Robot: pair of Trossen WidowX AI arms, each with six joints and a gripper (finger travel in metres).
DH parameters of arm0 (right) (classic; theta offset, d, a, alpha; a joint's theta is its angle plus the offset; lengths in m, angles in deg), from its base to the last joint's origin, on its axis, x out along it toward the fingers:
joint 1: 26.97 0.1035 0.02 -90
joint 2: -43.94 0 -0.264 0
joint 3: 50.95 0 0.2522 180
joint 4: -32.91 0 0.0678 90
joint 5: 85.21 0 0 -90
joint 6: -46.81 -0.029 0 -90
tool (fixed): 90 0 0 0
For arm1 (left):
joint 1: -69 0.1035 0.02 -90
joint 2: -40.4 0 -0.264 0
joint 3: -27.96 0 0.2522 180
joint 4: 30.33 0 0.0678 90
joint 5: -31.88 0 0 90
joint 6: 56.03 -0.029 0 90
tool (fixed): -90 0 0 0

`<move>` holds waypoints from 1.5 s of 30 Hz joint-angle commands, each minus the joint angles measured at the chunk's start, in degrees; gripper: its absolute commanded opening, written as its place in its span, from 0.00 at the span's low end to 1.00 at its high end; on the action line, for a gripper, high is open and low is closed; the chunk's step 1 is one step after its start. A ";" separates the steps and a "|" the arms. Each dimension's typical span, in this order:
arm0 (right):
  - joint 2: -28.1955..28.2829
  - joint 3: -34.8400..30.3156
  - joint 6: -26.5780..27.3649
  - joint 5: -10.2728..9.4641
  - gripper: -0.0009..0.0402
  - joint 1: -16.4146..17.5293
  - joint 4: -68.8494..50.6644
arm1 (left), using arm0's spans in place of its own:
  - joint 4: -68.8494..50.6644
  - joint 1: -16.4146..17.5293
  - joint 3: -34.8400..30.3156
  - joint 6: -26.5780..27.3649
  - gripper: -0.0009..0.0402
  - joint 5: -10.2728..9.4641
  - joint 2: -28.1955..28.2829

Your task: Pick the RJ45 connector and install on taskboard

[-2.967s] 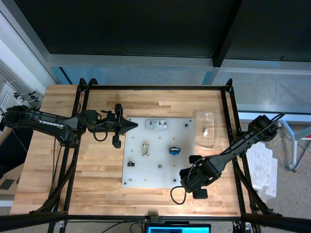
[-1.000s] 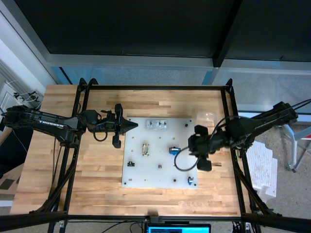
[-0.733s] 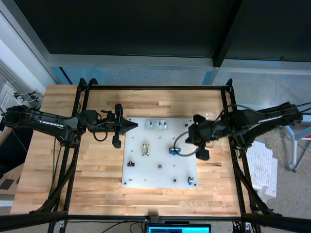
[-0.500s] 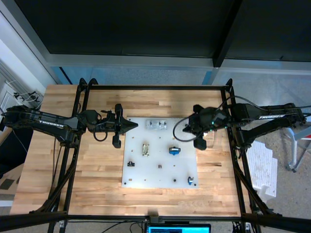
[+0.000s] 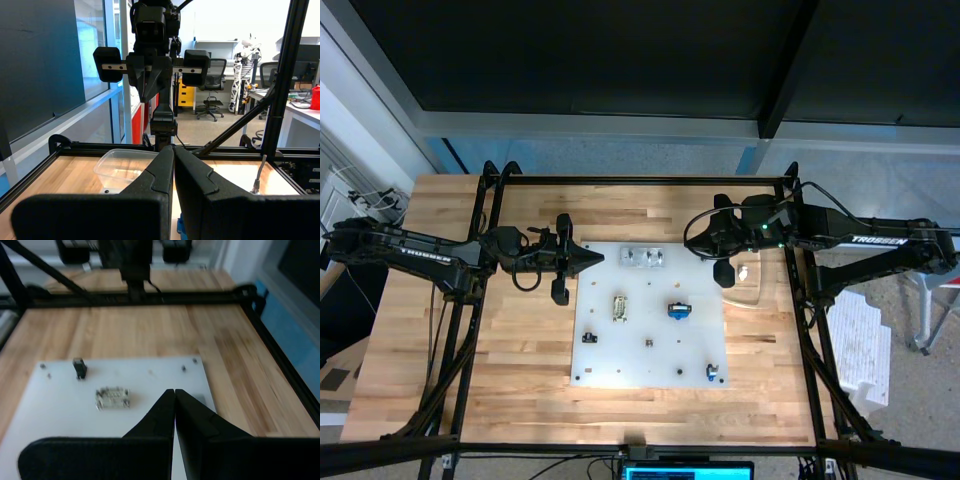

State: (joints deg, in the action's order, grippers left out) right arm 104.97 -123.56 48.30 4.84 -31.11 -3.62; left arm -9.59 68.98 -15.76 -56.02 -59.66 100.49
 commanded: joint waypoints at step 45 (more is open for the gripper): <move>-2.19 24.83 -4.09 -3.17 0.02 0.00 49.27 | 0.00 0.02 0.00 0.00 0.02 0.00 0.02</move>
State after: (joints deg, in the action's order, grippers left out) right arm 102.75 -98.84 44.15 1.67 -31.13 45.65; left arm -9.59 68.98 -15.76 -56.02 -59.68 100.49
